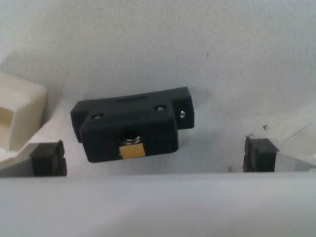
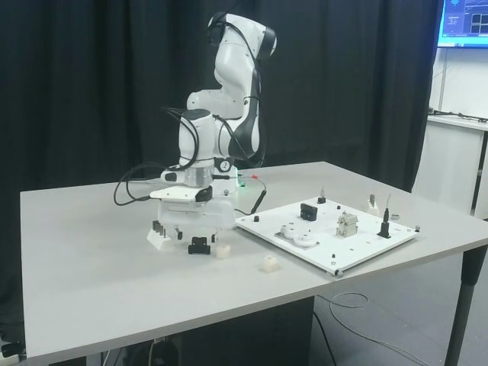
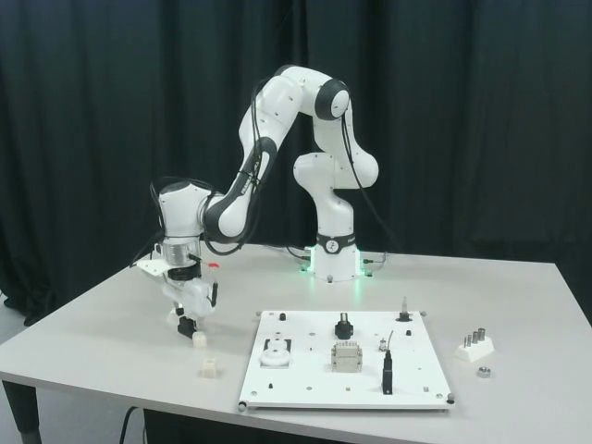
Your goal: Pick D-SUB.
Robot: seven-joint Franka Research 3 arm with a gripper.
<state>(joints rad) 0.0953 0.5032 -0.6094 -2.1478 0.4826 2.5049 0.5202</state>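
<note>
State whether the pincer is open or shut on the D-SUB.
Open. In the wrist view the pincer fingertips stand on either side of the black D-SUB, apart from it.

The white arm (image 3: pixel 277 139) was bent over, wrist lowered at frame left; the gripper (image 1: pixel 153 158) was held wide open, fingertips (image 1: pixel 48 159) spread apart.

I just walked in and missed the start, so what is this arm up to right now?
The white Franka arm is bent low over the grey table, beside the white board. Its gripper is open, with the black D-SUB connector lying on the table between the fingertips. Nothing is gripped yet. A small white block sits near the table edge.
</note>
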